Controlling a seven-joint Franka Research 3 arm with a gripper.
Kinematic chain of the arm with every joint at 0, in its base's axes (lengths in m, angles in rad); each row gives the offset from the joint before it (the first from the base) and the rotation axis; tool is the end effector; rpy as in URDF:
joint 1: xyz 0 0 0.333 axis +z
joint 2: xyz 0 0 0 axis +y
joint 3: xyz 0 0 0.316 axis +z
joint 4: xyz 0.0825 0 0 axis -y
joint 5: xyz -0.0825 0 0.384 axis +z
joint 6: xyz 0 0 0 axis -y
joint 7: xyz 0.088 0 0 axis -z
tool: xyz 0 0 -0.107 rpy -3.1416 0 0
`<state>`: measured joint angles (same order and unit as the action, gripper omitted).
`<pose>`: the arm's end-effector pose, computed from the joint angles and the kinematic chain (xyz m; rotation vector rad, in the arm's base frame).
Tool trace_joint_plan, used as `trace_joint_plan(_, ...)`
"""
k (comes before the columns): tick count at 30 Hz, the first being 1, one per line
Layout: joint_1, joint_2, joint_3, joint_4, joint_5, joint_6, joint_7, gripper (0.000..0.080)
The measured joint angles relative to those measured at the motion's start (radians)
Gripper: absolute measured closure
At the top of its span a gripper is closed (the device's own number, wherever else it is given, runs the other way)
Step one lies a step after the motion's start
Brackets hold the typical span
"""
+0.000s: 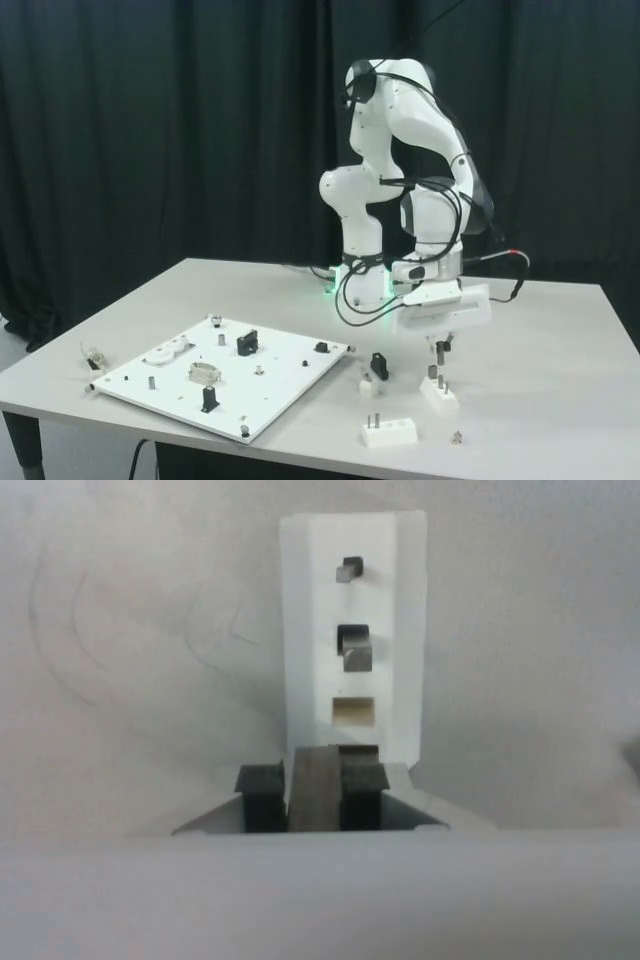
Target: Insert square peg 3.
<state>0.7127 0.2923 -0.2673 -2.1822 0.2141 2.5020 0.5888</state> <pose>0.5093 0.2423 0.2624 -3.0377 0.4597 -0.0158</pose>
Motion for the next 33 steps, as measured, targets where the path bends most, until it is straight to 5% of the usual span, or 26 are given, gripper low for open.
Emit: trace_joint_plan(33,0.000,-0.023,-0.005,0.000,-0.002,-0.021,0.001,0.0687)
